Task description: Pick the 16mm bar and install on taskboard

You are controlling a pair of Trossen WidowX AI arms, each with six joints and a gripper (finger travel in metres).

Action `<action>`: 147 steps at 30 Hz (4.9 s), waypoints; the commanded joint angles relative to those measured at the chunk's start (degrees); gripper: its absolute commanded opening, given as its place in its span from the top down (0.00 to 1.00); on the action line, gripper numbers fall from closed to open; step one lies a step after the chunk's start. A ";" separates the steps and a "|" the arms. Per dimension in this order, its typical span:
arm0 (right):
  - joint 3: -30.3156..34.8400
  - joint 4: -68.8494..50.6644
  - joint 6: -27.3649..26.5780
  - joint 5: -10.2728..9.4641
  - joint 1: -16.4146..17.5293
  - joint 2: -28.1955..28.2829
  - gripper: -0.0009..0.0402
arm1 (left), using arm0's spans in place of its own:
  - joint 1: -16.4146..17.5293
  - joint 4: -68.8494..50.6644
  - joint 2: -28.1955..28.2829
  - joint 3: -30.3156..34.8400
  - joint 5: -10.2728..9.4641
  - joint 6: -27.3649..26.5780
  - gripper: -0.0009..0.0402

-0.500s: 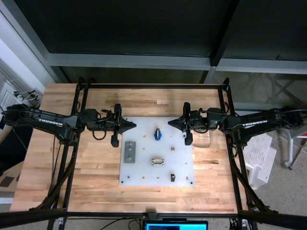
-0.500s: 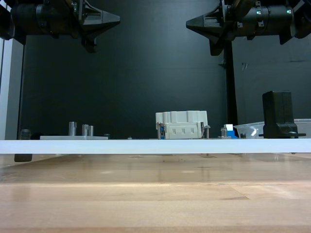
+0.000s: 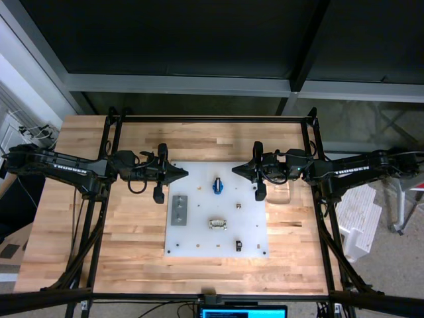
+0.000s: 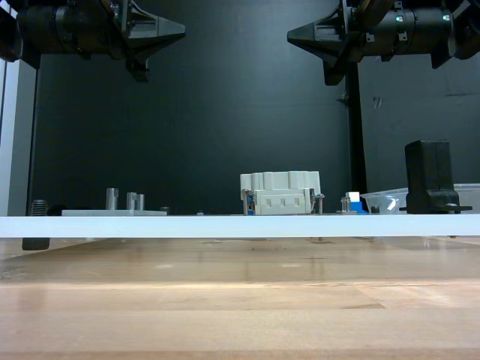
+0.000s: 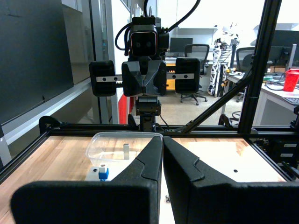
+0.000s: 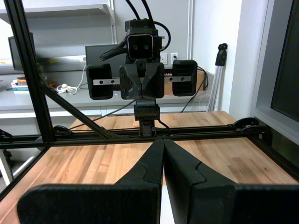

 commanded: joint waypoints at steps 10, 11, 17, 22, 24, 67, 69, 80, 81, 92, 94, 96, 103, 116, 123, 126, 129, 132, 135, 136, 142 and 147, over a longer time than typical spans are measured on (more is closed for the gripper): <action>1.95 -3.98 1.92 0.26 0.02 -0.02 0.98 | 0.02 0.02 0.02 0.00 0.00 0.02 0.98; 2.91 -6.32 1.81 0.26 0.00 -0.11 0.98 | 0.00 0.04 0.02 0.00 0.00 0.02 0.98; 9.53 -23.50 0.87 0.20 0.00 -0.22 0.98 | 0.02 0.04 0.02 0.00 0.00 0.02 0.98; 15.72 -41.46 0.87 0.22 0.00 -0.22 0.98 | 0.02 0.02 0.02 0.00 0.00 0.02 0.98; 17.84 -47.76 0.90 0.22 0.00 -0.22 0.98 | 0.00 0.04 0.00 0.00 0.00 0.02 0.98; 27.96 -105.79 -9.09 0.04 -3.76 -0.66 0.97 | 0.02 0.02 0.02 0.00 0.00 0.02 0.98; 27.91 -106.38 -10.05 0.76 -5.01 -0.66 0.95 | 0.00 0.02 0.02 0.00 0.00 0.02 0.98; 23.56 -105.31 -15.76 2.40 -11.61 -1.01 0.76 | 0.00 0.04 0.02 0.00 0.00 0.02 0.98; 23.28 -105.02 -16.17 2.78 -12.02 -1.01 0.74 | 0.00 0.02 0.02 0.00 0.00 0.02 0.98; 16.79 -98.86 -19.21 3.26 -15.15 -1.03 0.58 | 0.00 0.02 0.02 0.00 0.00 0.02 0.98; 15.54 -97.61 -19.30 3.23 -15.17 -1.03 0.57 | 0.00 0.02 0.02 0.00 0.00 0.02 0.98; 14.40 -96.15 -19.61 3.21 -15.19 -1.03 0.55 | 0.00 0.02 0.00 0.00 0.00 0.02 0.98; 10.91 -92.00 -20.70 3.19 -15.28 -1.05 0.52 | 0.00 0.02 0.02 0.00 0.00 0.02 0.98; 7.37 -88.98 -23.19 2.75 -15.30 -1.01 0.52 | 0.02 0.04 0.02 0.00 0.00 0.02 0.98; 6.40 -86.86 -24.57 2.73 -15.32 -0.92 0.52 | 0.02 0.04 0.00 0.00 0.00 0.02 0.98; 5.18 -85.94 -25.07 2.75 -15.30 -0.92 0.52 | 0.02 0.02 0.02 0.00 0.00 0.02 0.98; 4.57 -85.40 -25.33 2.78 -15.30 -0.92 0.52 | 0.00 0.04 0.02 0.00 0.00 0.02 0.98; 4.28 -85.13 -25.42 2.75 -15.30 -0.90 0.52 | 0.00 0.02 0.00 0.00 0.00 0.02 0.98; 4.13 -84.96 -25.59 2.75 -15.30 -0.50 0.52 | 0.00 0.02 0.02 0.00 0.00 0.02 0.98; 4.13 -84.96 -25.59 2.75 -15.32 -0.13 0.52 | 0.00 0.04 0.02 0.00 0.00 0.02 0.98; 3.54 -83.76 -25.81 2.75 -15.43 1.27 0.52 | 0.02 0.04 0.00 0.00 0.00 0.02 0.98; 3.10 -82.66 -26.12 2.78 -15.43 1.86 0.52 | 0.00 0.02 0.00 0.00 0.00 0.02 0.98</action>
